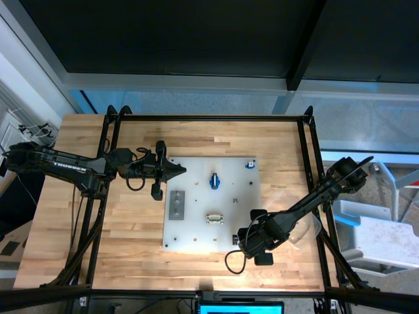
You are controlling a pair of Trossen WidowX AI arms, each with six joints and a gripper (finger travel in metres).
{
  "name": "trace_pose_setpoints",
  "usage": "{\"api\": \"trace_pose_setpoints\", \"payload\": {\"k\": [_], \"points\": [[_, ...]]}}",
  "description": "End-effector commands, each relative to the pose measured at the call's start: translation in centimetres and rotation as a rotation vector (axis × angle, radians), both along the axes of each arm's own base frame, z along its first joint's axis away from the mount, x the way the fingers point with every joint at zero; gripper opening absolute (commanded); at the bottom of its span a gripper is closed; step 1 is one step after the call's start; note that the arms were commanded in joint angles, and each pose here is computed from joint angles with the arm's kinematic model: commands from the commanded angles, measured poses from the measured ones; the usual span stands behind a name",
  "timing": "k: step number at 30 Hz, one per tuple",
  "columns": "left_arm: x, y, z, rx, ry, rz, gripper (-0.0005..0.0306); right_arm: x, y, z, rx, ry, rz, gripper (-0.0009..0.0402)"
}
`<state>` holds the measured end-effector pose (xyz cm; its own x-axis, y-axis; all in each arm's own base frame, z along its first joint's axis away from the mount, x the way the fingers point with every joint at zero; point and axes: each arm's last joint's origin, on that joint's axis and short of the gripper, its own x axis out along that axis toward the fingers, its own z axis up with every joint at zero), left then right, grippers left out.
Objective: Pick the 16mm bar from the taskboard and place it in the container
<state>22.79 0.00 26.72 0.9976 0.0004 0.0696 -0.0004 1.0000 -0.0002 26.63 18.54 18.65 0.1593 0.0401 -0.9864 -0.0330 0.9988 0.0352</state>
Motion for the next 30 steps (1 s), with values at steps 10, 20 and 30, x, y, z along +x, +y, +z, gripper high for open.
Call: {"api": "trace_pose_setpoints", "payload": {"k": [10, 20, 30], "points": [[0.0, 0.0, 0.0, 0.0, 0.0, 0.0, 0.0, -0.7, -0.5, 1.9, 0.021, -0.032, -0.001, 0.0014], [0.0, 0.0, 0.0, 0.0, 0.0, 0.0, 0.0, -0.9, -0.6, 4.3, 0.011, -0.02, 0.003, 0.0013], [0.0, 0.0, 0.0, 0.0, 0.0, 0.0, 0.0, -1.5, -1.1, 6.9, 0.022, -0.035, 0.003, 0.0013]]}}
